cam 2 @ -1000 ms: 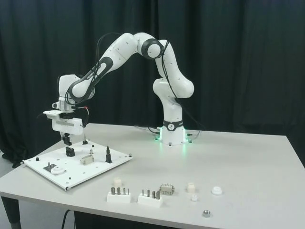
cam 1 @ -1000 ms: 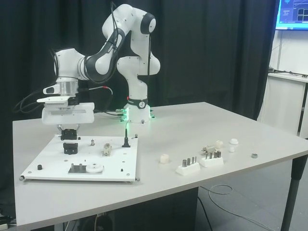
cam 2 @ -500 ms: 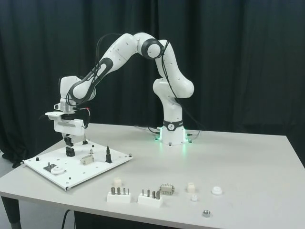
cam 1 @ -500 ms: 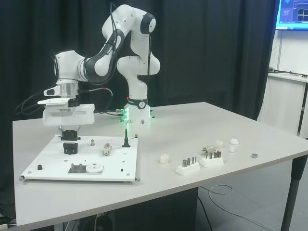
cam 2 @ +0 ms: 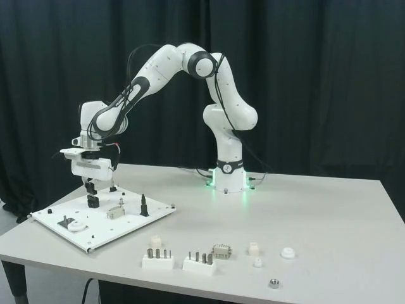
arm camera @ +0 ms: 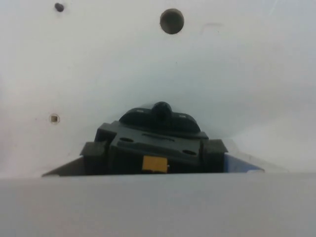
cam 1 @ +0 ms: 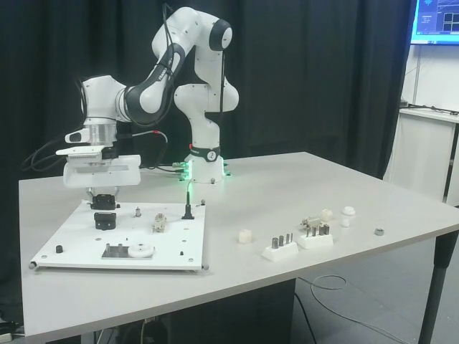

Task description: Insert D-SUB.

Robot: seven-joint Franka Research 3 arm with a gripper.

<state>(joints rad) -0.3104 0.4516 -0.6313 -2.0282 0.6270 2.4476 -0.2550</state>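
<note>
arm [cam 2: 171,66]: glossy white plastic shell, smooth
board [cam 1: 79,240]: white, matt, looks like plastic sheet
tabletop [cam 2: 329,221]: grey, smooth, pretty matt
curtain [cam 2: 316,76]: black cloth, hangs in folds
black part [arm camera: 153,143]: matt plastic, by the look of it

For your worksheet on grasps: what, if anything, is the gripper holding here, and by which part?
It cannot be told. The gripper hangs just above a black part on the white board, and something black sits between its fingertips, but no view shows a firm hold.
</note>
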